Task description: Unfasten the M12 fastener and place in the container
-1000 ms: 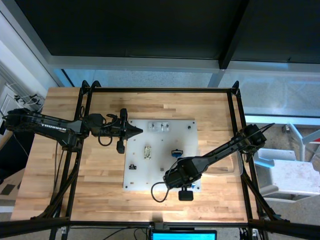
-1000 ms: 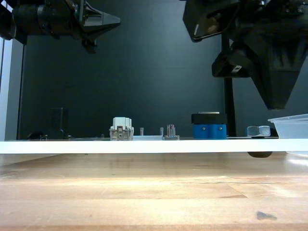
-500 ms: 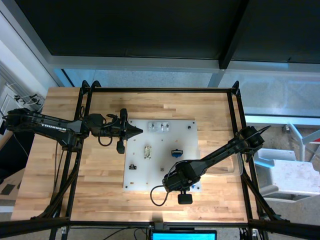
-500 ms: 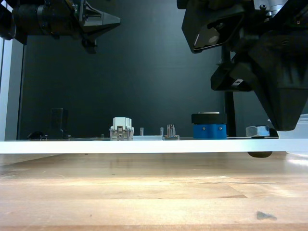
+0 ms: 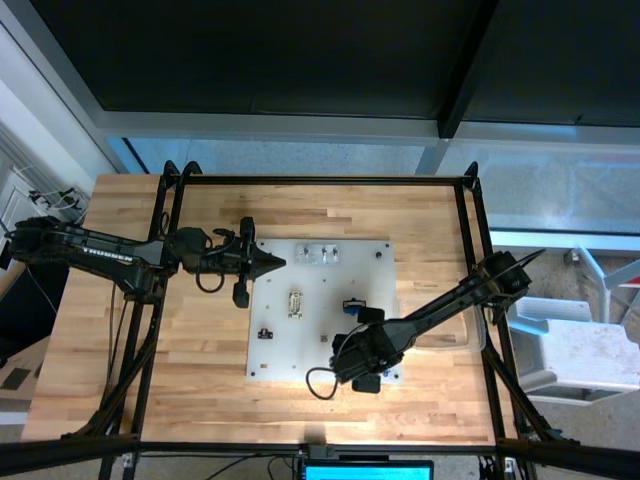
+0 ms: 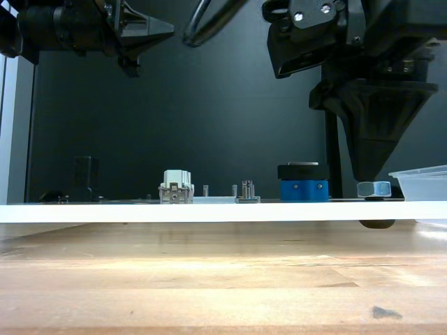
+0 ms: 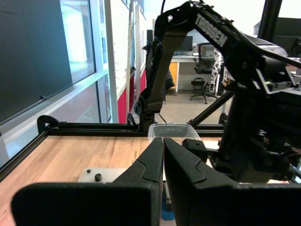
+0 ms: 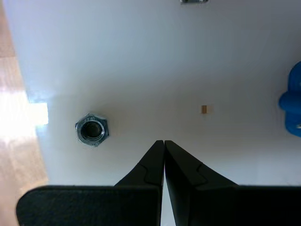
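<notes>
The small silver M12 nut (image 8: 92,129) sits on its stud near the white board's (image 5: 300,350) near right edge; the dark stud shows through its hole. In the low view the nut (image 6: 375,189) stands just in front of the clear container (image 6: 421,181). My right gripper (image 8: 163,142) points straight down, shut on nothing, with its tip (image 6: 365,174) just above the nut and a little to one side of it. The container (image 5: 455,338) lies beside the board's right edge, and I see no nut in it. Off the board's far left corner my left gripper (image 5: 275,262) hovers, shut and holding nothing.
A blue-and-black connector block (image 6: 303,183) stands mid-board, left of the nut. A grey connector (image 6: 176,187) and small silver posts (image 6: 247,190) stand further left. The right arm (image 5: 440,310) stretches across the board's right edge and over the container. A black frame rail (image 5: 480,260) borders the table.
The right gripper has turned at the wrist and swung left, from low beside the container to just above the nut. The nut and left arm have not moved.
</notes>
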